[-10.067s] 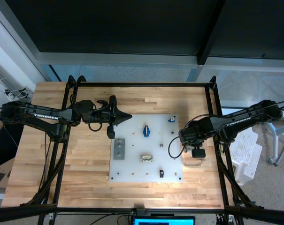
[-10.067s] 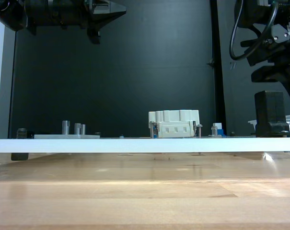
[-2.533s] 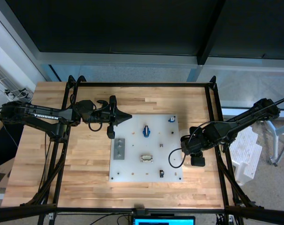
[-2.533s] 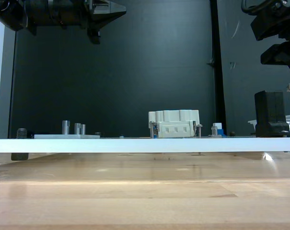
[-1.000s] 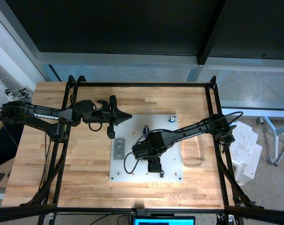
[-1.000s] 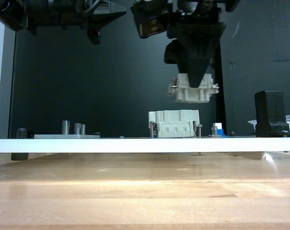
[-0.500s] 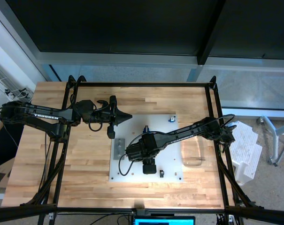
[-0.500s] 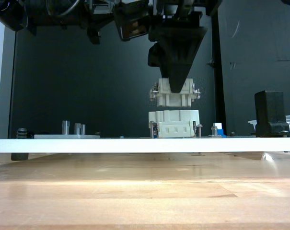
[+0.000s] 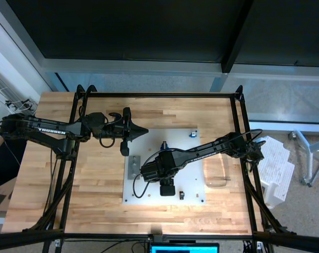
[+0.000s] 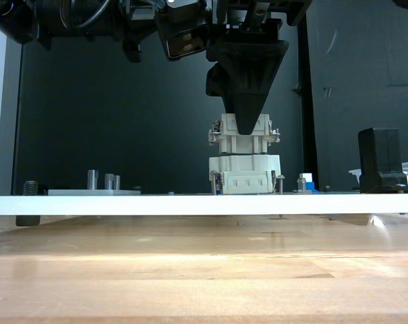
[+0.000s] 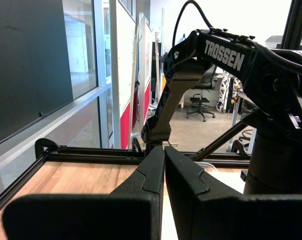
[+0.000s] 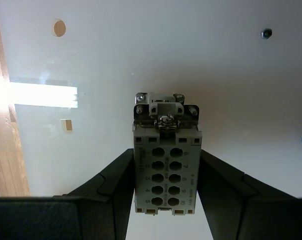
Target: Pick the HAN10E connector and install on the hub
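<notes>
My right gripper [image 10: 245,129] is shut on the HAN10E connector [image 10: 245,138], a grey-beige block with metal end screws. The connector's underside rests on top of the cream hub [image 10: 245,175], which stands on the white board [image 9: 193,158]. In the right wrist view the connector [image 12: 165,165] shows its rows of round contact holes between the two black fingers [image 12: 113,175]; the hub lies hidden beneath it. From above, the right gripper [image 9: 164,180] covers both parts. My left gripper [image 9: 144,130] is shut and hangs high over the board's far left corner, empty [image 11: 164,165].
On the board are a grey metal block with two holes [image 9: 133,167], a blue part [image 9: 163,146] and a small black part [image 9: 182,195]. A clear container [image 9: 217,178] lies right of the board. A black block [image 10: 381,160] stands at the low view's right.
The right gripper has carried the connector from the right side over the hub and lowered it; the gap seen half a second ago has closed. The left arm has not moved.
</notes>
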Tool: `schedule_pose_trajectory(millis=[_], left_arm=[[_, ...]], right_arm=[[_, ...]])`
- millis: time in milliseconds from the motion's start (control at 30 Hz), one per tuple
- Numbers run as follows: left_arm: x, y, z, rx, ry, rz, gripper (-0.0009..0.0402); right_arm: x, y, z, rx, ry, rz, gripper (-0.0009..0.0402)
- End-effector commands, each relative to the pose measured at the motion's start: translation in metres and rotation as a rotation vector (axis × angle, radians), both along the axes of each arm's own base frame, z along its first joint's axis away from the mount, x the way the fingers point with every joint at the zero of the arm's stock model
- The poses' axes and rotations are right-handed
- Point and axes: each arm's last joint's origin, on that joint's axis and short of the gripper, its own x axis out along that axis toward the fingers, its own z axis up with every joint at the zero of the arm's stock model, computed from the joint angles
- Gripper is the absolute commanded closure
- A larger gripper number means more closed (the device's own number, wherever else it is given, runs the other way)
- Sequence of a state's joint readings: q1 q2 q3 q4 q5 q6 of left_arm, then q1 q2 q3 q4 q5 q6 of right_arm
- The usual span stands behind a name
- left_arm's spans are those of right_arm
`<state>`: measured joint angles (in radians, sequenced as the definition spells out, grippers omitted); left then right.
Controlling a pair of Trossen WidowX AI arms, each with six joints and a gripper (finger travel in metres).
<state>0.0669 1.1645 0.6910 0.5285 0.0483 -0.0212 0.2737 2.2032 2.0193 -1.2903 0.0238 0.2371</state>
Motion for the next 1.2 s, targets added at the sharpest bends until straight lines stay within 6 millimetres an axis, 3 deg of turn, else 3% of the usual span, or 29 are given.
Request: schedule_pose_trajectory(millis=[33,667,1200], left_arm=[[0.000,0.000,0.000,0.000,0.000,0.000,0.0393],[0.000,0.000,0.000,0.000,0.000,0.000,0.0393],[0.000,0.000,0.000,0.000,0.000,0.000,0.0393]], right_arm=[[0.000,0.001,0.000,0.000,0.000,0.000,0.0368],[0.000,0.003,-0.004,0.001,-0.005,-0.002,0.0368],[-0.001,0.003,-0.021,0.017,0.004,0.000,0.0368]])
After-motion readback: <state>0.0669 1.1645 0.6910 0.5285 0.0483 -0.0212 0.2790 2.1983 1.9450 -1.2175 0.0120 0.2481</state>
